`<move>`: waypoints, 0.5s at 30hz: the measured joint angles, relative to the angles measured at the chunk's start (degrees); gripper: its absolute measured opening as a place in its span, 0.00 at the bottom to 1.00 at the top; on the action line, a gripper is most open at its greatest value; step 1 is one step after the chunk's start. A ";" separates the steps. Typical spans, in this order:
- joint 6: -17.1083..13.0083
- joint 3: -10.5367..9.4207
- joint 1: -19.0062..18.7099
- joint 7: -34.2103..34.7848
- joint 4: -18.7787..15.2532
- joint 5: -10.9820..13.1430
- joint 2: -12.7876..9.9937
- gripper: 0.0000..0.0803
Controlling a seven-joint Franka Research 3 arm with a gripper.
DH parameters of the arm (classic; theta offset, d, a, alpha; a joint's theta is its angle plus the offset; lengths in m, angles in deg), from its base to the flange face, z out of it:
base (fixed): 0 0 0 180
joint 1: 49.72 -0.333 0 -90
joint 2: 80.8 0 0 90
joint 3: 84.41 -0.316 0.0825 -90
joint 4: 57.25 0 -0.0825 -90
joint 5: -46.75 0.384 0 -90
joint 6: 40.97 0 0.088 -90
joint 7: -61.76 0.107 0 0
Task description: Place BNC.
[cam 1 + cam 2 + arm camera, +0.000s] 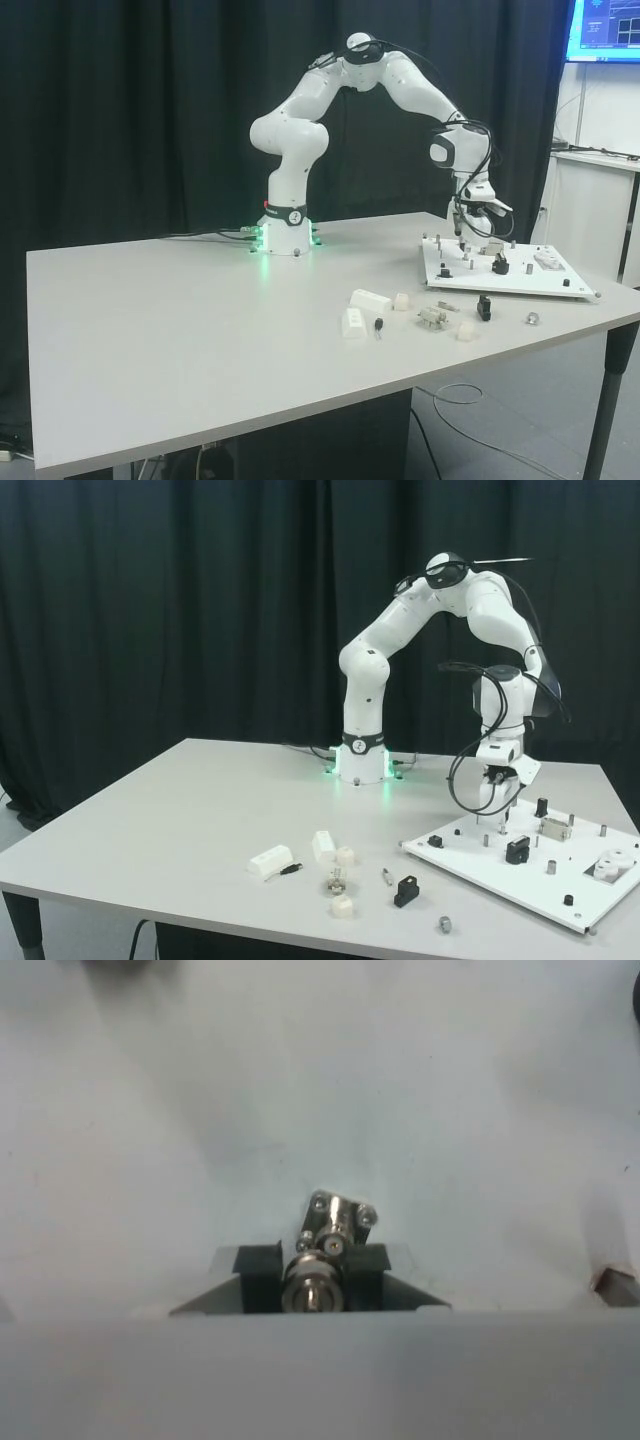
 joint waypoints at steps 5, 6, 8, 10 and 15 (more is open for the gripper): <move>0.00 0.00 0.00 0.07 -0.14 0.00 0.00 0.15; 0.00 0.00 0.00 0.08 -0.17 0.00 0.00 0.15; 0.00 0.00 0.00 0.09 -0.21 0.00 0.00 0.15; 0.00 0.00 0.00 0.09 -0.25 0.00 0.00 0.15; 0.00 0.00 0.00 0.09 -0.29 0.00 0.00 0.15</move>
